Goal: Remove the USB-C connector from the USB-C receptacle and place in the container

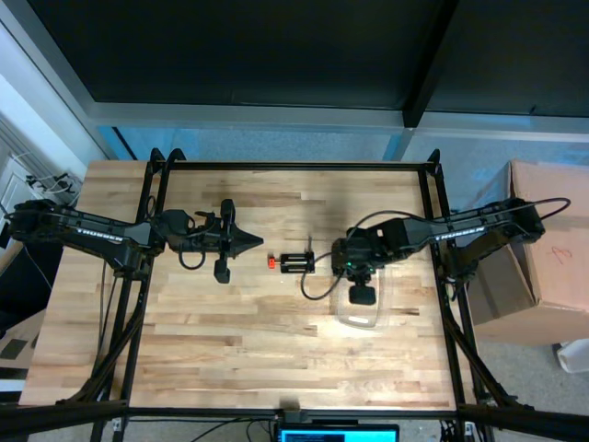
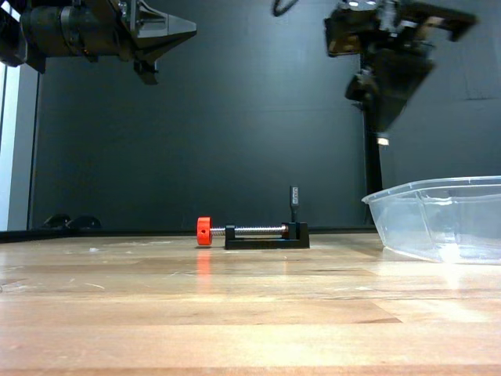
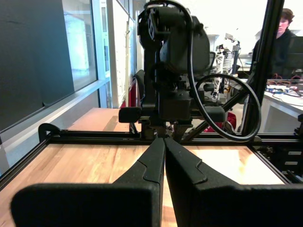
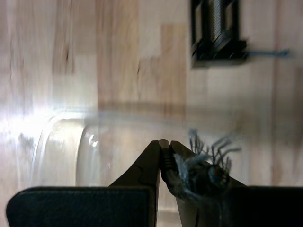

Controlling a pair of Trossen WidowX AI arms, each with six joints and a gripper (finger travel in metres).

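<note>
The USB-C connector (image 4: 166, 160) is out of the USB-C receptacle (image 2: 294, 197) and pinched between the fingers of my right gripper (image 2: 381, 135). That gripper hangs high above the surface (image 2: 235, 313), with the clear container (image 2: 415, 192) beneath it. The receptacle stands upright in a small black clamp (image 2: 266, 235), off to one side and well below. I judge the connector light and rigid in its body, but small and smooth enough to twist in a loose hold. Behind it a short stub ends in frayed strands (image 4: 208, 153) that splay beside my fingers. They look soft and no use as a handle, so the firm body is the place to grip, and that is where I appear to have it. My right gripper's fingers are closed almost to touching, with only the connector's thickness between them. My left gripper (image 3: 164, 140) is well apart on the far side of the clamp, raised to about the same height, its fingers pressed together on nothing. Light as it is, the connector might bounce on the plastic, so a lower release seems wise.
</note>
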